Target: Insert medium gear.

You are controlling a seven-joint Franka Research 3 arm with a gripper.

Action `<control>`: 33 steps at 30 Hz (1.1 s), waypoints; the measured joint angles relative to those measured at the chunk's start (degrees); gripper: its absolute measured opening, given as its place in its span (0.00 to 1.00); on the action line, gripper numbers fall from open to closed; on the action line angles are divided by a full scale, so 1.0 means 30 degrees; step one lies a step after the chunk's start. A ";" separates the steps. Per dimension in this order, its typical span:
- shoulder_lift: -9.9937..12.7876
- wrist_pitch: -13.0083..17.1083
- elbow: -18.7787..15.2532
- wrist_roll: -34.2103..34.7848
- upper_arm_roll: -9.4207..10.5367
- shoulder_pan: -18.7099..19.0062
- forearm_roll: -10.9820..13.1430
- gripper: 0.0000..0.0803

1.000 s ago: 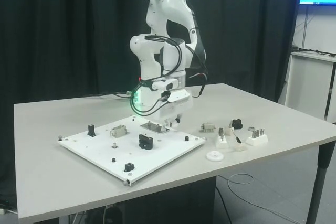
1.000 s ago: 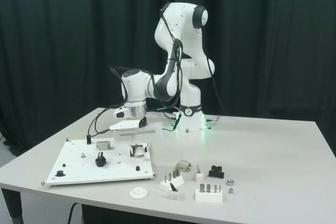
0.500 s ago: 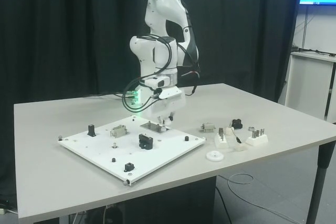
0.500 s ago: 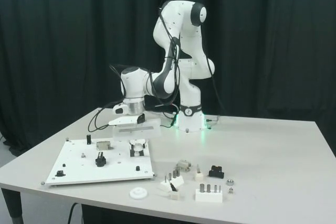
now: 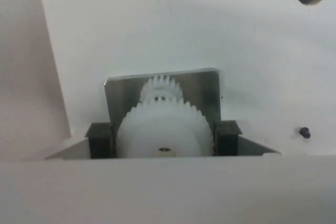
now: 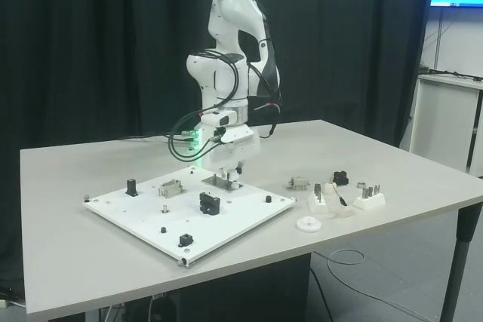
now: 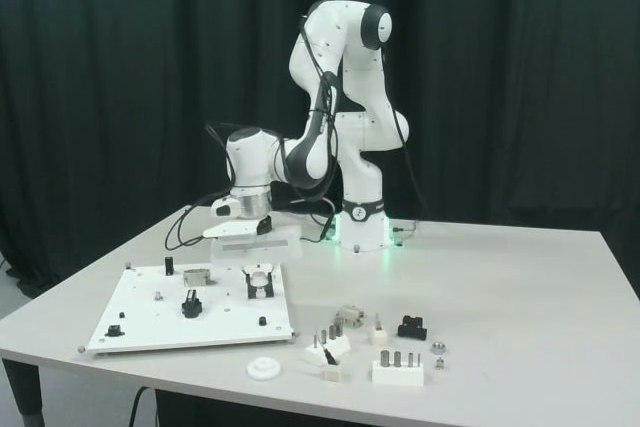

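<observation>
1. On the board (image 6: 143,209) I see two white gears (image 5: 164,124) seated on the grey plate (image 5: 199,85), meshed
2. Above them my fingers (image 6: 229,173) hang apart, gripping nothing
3. Another gear (image 6: 306,223) lies on the counter (image 6: 60,254)

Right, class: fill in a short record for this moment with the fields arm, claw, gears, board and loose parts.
arm: white Franka, bolted on grey table
claw: above the gear holder, fingers hidden
gears: two white gears meshed on a grey plate
board: white assembly board with black fixtures
loose parts: large white gear and small white blocks on the table beside the board
</observation>
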 joint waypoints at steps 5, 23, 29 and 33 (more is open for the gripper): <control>-0.0001 0.0017 -0.0085 -0.0006 -0.0011 0.0000 0.0007 0.49; 0.0003 0.0373 -0.0510 -0.0036 -0.0087 0.0000 0.0026 0.49; 0.0004 0.0448 -0.0639 -0.0103 -0.0146 0.0000 0.0044 0.49; 0.0002 0.0480 -0.0694 -0.0207 -0.0176 0.0000 0.0073 0.49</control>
